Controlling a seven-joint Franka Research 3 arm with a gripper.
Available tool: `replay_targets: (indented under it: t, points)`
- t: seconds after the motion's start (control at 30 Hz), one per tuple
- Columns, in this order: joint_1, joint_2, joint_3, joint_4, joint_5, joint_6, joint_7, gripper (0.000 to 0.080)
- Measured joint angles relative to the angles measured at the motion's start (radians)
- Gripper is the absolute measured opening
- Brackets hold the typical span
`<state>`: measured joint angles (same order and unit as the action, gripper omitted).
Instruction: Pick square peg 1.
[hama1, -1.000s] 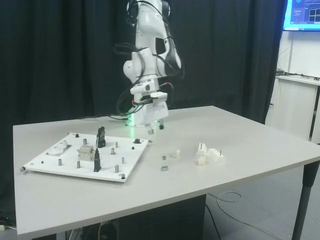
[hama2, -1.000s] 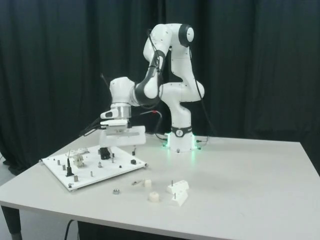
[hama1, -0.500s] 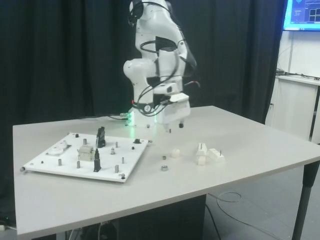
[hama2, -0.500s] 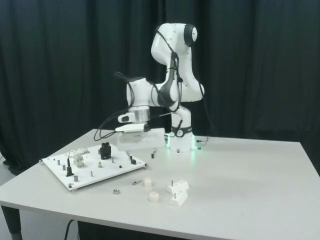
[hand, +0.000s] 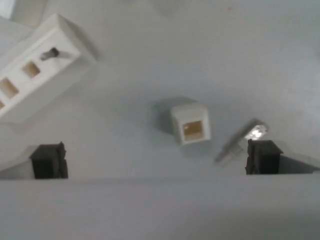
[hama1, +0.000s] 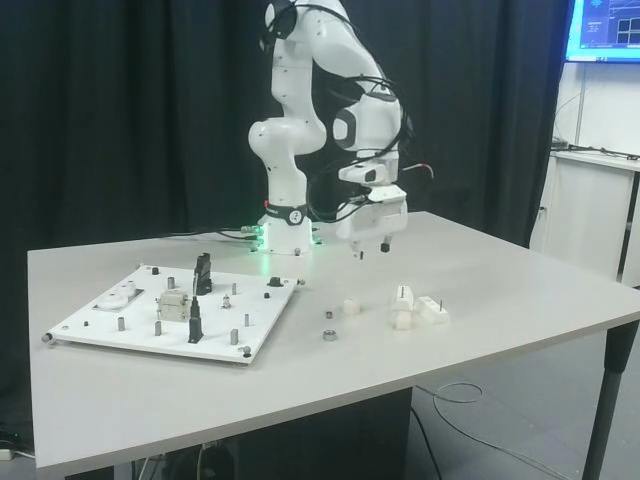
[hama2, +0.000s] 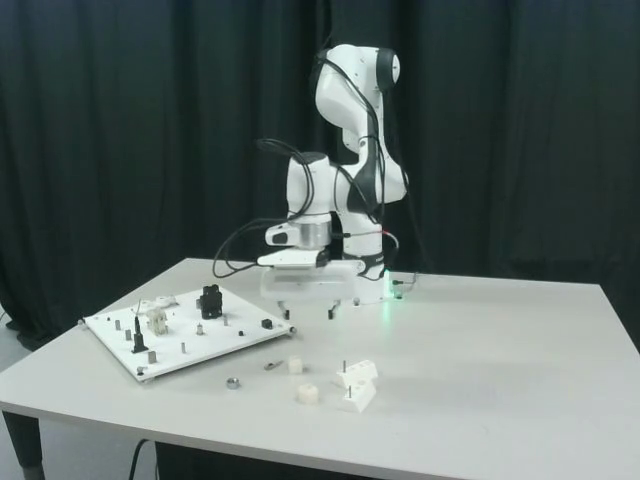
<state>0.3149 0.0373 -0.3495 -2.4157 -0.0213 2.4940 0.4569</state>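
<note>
A small white square peg (hand: 190, 122) sits on the grey table, its upper face showing a square recess. In the wrist view it lies between the two black fingertips of the open claw (hand: 155, 161), nearer one of them and not touching either. From the room cameras the peg (hama1: 351, 306) (hama2: 295, 365) rests alone on the tabletop, below the hovering claw (hama1: 372, 250) (hama2: 305, 312), with clear air between them.
</note>
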Motion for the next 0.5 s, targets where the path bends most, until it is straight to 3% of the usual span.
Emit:
replay_targets:
  t: [0.5]
  points:
    - [0.045,0.047,0.036,-0.01,-0.001,-0.001,0.054,0.08]
